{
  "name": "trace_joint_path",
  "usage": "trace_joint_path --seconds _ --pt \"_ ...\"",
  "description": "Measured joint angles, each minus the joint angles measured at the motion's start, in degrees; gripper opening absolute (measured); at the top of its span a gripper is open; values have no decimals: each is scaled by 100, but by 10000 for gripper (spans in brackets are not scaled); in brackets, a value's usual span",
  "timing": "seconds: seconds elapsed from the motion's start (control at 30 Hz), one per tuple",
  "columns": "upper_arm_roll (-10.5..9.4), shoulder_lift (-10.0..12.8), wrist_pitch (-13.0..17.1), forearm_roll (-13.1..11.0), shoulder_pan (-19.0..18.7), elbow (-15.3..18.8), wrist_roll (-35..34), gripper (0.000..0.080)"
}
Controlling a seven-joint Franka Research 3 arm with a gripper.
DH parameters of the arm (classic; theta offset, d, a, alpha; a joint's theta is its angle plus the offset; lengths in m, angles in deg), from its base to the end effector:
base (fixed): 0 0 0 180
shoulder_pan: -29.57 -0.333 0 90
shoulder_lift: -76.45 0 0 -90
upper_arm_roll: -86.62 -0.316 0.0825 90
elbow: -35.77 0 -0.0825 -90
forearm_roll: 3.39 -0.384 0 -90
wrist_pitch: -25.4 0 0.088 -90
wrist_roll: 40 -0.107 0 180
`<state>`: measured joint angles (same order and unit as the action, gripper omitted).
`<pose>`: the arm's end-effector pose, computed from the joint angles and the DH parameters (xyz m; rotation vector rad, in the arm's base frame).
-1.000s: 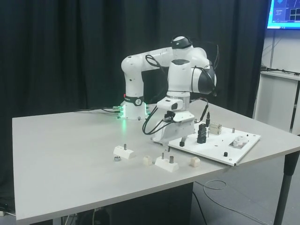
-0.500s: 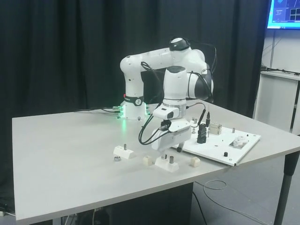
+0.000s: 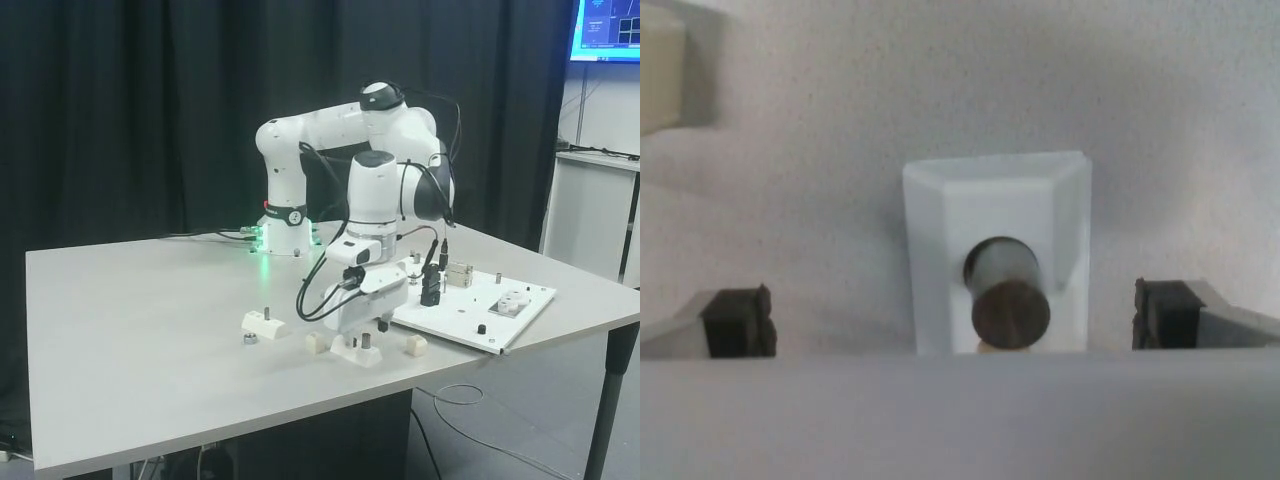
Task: Pick round peg 4.
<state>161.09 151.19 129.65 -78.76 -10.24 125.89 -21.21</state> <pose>0.6691 -0.1400 0.2090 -3.0280 0.7445 0.0010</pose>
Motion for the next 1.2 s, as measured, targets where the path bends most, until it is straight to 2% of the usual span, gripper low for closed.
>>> trace_joint_path --seconds 0.73,0.77,0.93,0.97,1.2 --pt "-85 10 147 0 58 -50 49 800" --pt "-87 10 151 0 59 -50 49 538" --pt "-97 10 173 0 63 -50 49 538" --pt "-101 10 182 0 64 -50 49 375" --pt "-121 10 222 0 80 -52 49 375"
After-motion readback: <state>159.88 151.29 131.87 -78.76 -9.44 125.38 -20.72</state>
